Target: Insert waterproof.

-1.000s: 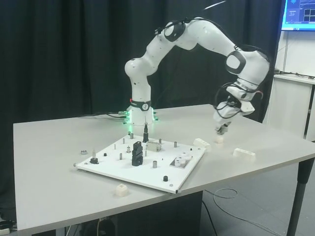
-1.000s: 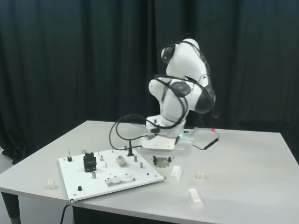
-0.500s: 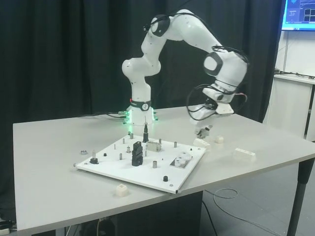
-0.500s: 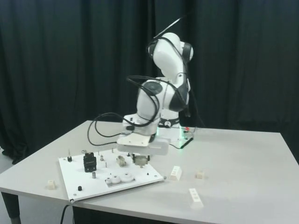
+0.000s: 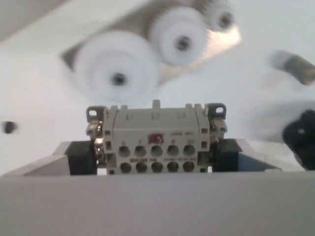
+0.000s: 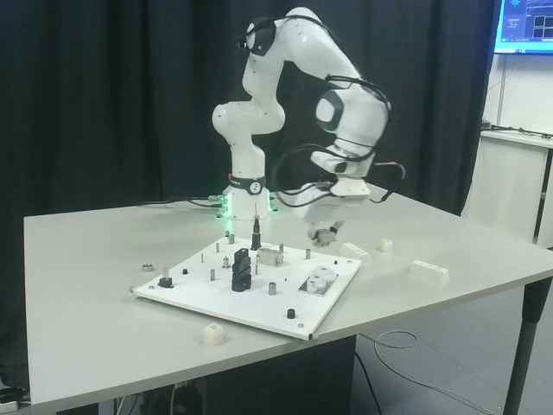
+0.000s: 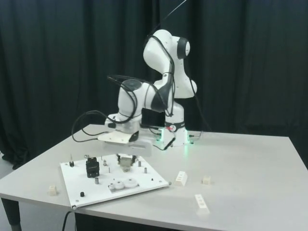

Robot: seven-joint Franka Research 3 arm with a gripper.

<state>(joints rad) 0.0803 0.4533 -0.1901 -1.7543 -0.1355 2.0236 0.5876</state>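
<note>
In the wrist view a grey-white waterproof connector (image 5: 156, 142) with two rows of pin holes sits between my black finger pads (image 5: 81, 158), held fast. My gripper (image 6: 327, 233) hangs a little above the white board (image 6: 199, 292), near its back right part. In the second room view the gripper (image 7: 126, 162) is over the board's (image 7: 98, 192) middle. A grey socket block (image 6: 272, 256) stands on the board to the left of the gripper. White gears (image 5: 118, 66) on a metal plate lie beyond the connector.
A black fixture (image 6: 240, 269) and several pegs stand on the board, with the gear plate (image 6: 318, 279) near its right edge. White blocks (image 6: 354, 251) (image 6: 383, 245) (image 6: 429, 270) lie on the table to the right, and another (image 6: 212, 334) lies in front of the board.
The arm has swung left from above the white blocks on the table's right side to above the board, carrying the connector with it.
</note>
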